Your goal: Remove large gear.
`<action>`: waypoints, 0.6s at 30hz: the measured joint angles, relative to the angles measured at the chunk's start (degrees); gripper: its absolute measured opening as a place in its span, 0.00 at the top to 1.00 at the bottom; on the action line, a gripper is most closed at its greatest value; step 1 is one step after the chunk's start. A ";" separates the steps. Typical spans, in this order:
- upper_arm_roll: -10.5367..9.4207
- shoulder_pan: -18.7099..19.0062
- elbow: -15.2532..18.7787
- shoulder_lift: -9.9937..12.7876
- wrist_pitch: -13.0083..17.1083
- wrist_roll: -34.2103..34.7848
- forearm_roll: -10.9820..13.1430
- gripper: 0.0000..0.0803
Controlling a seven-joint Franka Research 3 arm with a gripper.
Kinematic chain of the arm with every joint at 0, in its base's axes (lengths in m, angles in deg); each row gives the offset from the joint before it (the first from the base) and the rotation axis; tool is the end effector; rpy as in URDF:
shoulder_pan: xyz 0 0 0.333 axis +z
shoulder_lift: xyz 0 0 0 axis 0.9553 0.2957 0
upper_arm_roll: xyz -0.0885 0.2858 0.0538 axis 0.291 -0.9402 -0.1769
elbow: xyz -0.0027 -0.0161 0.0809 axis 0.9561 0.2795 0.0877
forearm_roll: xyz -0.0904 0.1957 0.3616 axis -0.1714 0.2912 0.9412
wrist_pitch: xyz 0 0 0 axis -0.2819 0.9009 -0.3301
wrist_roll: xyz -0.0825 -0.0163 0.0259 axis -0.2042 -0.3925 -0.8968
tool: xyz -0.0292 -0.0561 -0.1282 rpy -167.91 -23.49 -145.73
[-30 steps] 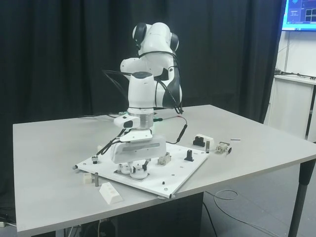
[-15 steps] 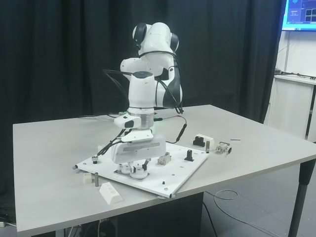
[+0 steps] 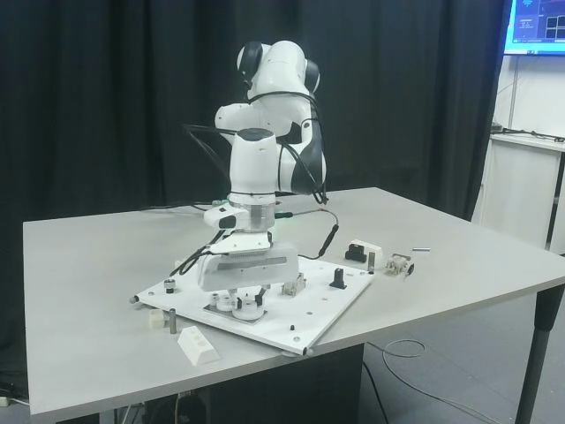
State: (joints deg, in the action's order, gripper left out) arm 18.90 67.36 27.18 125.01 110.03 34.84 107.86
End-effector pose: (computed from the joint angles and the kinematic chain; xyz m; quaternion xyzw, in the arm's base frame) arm 0.6585 -0.3158 0.1614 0.9118 -0.4088 0.0345 0.0147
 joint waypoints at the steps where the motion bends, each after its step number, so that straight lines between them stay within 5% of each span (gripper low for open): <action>1: 0.02 0.00 -0.07 0.00 -0.15 0.00 0.00 0.59; 18: 0.12 0.03 -1.45 0.15 -2.09 -8.36 -1.35 0.59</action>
